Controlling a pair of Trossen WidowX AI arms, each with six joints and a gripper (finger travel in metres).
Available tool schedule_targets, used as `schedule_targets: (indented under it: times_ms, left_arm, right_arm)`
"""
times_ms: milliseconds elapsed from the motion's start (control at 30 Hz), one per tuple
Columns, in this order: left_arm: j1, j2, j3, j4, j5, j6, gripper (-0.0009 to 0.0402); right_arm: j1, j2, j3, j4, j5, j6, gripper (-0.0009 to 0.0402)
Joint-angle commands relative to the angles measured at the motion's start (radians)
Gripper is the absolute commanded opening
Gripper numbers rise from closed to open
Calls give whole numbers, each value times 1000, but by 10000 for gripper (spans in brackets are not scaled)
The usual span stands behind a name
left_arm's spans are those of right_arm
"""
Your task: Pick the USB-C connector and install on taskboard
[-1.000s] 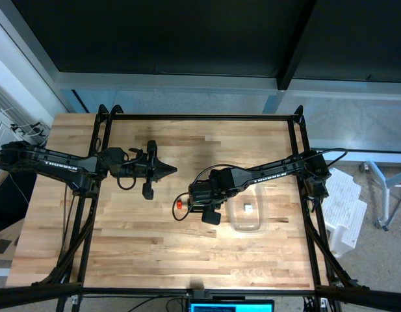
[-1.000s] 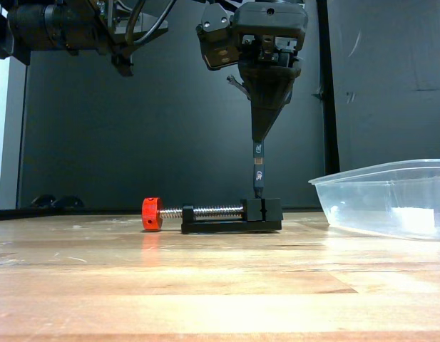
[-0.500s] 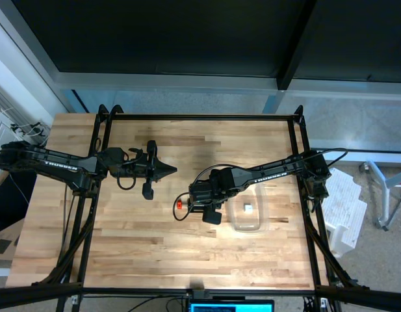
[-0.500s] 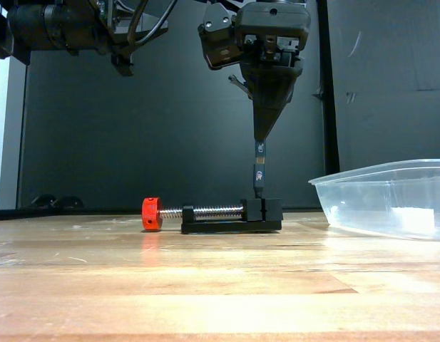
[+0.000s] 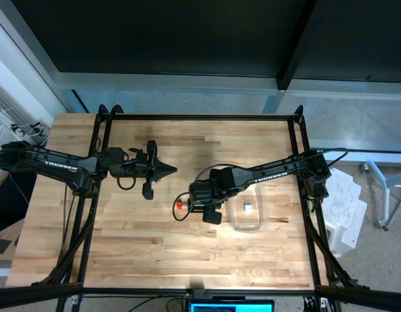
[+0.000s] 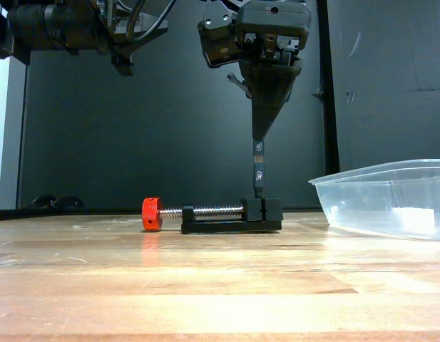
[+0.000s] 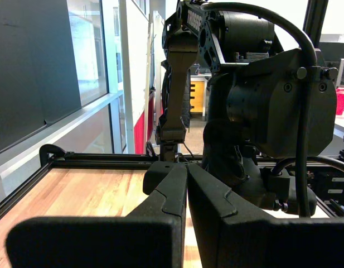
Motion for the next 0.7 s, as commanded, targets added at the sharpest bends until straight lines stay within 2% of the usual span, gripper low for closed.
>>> schedule_targets:
  times_ms: [33, 700]
  left_arm:
    - [0, 0, 0, 0, 0, 0, 0]
    - [0, 0, 0, 0, 0, 0, 0]
  right_arm:
    - [0, 0, -1, 3, 1, -8, 0]
    - [0, 0, -20, 19, -3, -16, 0]
